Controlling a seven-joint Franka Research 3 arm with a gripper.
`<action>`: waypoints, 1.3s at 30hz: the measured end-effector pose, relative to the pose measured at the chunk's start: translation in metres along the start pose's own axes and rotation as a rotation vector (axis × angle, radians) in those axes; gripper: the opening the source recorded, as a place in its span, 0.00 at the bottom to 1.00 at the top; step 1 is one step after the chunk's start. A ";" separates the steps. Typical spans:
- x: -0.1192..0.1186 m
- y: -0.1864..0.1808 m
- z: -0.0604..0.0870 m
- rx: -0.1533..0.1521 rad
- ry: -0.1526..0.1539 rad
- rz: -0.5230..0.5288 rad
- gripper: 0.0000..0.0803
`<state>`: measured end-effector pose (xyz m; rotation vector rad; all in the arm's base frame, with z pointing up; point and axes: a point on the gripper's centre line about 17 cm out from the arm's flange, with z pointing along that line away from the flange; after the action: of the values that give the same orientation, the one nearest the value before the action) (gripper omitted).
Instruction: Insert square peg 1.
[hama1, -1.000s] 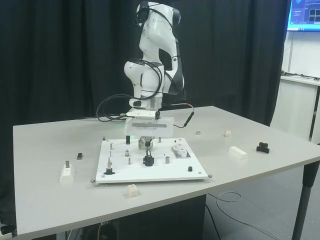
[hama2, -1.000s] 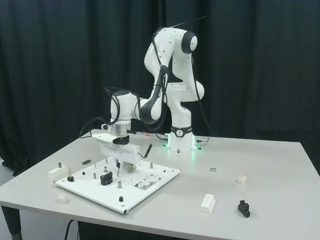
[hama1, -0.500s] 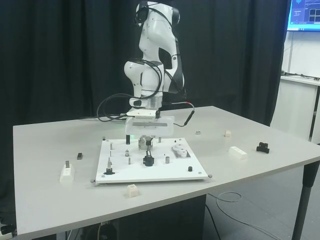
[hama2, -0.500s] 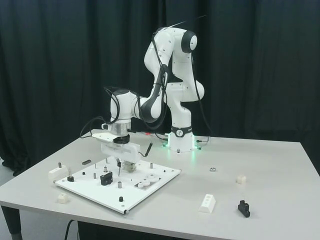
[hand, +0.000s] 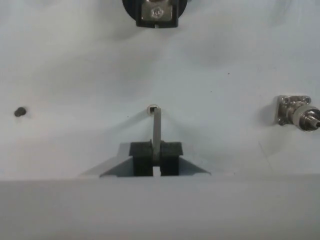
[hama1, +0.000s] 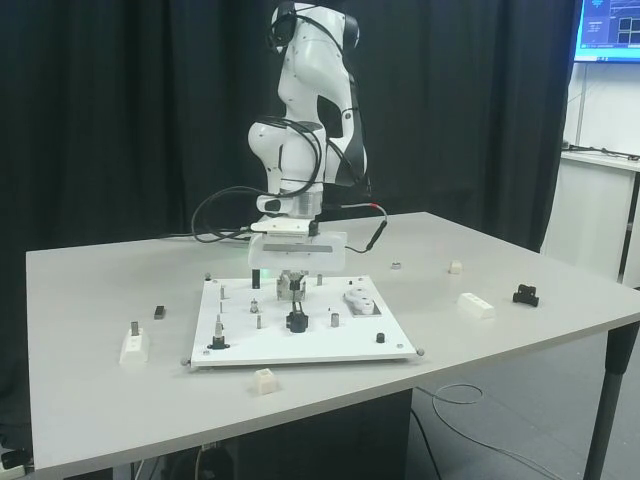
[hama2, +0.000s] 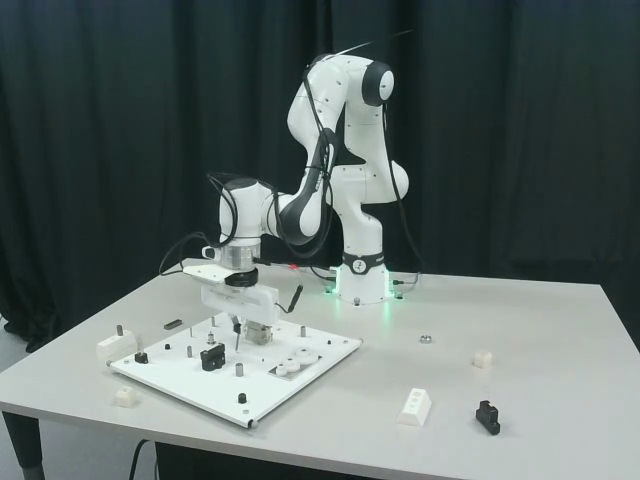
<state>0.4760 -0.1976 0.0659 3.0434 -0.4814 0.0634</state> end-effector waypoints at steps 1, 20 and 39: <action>0.000 0.000 0.000 0.000 -0.001 0.000 0.03; -0.003 -0.002 0.001 0.002 -0.010 -0.002 0.03; 0.000 -0.004 0.001 -0.001 0.000 0.002 0.03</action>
<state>0.4774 -0.1943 0.0643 3.0417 -0.4847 0.0637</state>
